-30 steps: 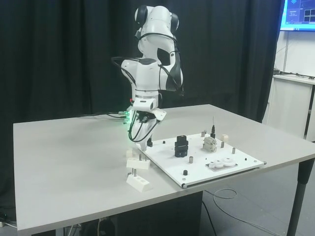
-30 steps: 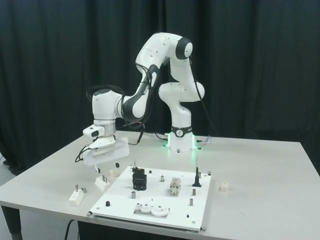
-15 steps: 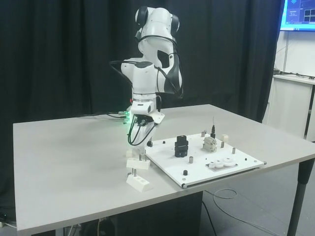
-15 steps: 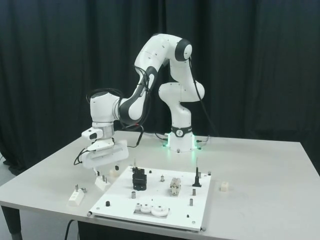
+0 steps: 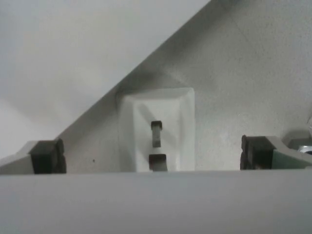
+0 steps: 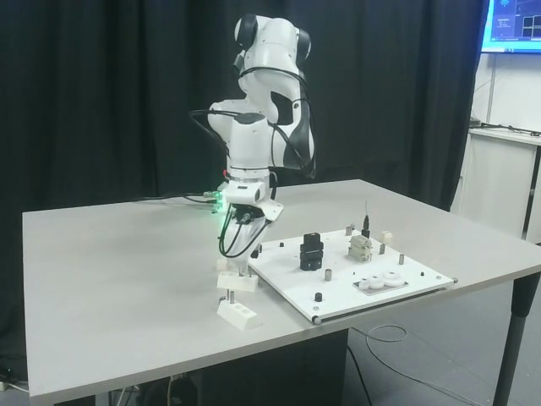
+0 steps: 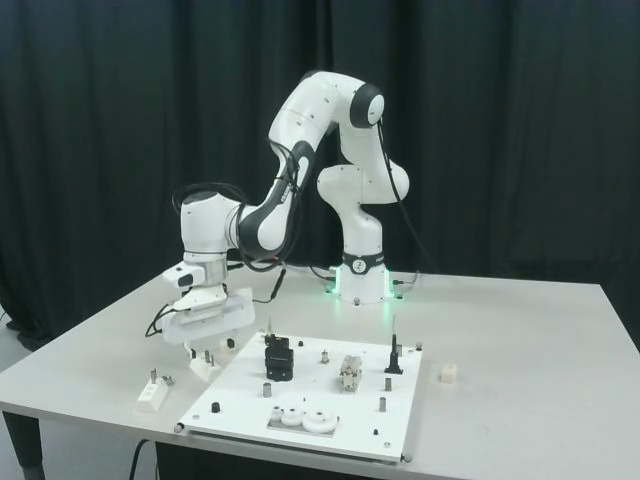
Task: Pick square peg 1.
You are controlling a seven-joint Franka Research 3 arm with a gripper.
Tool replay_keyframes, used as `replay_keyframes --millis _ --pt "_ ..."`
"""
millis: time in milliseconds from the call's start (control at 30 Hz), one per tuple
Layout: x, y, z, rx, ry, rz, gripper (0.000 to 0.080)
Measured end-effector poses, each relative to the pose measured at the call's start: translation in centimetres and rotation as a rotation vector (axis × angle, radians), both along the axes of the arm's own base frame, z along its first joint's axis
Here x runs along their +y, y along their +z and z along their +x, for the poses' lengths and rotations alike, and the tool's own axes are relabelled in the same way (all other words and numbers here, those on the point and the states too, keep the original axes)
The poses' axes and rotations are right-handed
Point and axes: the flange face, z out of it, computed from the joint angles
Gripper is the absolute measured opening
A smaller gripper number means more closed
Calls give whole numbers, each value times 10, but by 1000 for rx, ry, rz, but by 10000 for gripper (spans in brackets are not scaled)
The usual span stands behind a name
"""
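A small grey square peg [image 5: 156,133] stands upright in a white holder block [image 5: 178,117] on the grey table, just off the white board's corner. In the room views the same peg [image 6: 243,271] [image 7: 207,356] sits in its block [image 6: 237,284] [image 7: 204,368]. My gripper [image 5: 151,154] [image 6: 242,259] [image 7: 205,346] hangs just above it, open. Its black fingertips [image 5: 47,156] stand wide apart on either side of the block, with the peg roughly midway between them. Nothing is held.
A second white holder block [image 6: 237,314] [image 7: 152,394] with its own peg lies nearer the table's front edge. The white board [image 6: 385,260] [image 7: 330,395] beside the gripper carries black and grey fixtures, pegs and white gears. A small white cube [image 7: 449,373] lies beyond the board.
The arm has swung its wrist over the holder block and come lower, so the gripper now sits closer above the peg. The peg and blocks have not moved.
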Motion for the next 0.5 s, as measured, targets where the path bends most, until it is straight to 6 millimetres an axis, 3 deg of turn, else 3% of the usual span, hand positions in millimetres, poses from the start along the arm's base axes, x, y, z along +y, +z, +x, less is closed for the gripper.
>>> replay_keyframes --millis 500 --pt "3 -9 2 4 -1 -2 800"
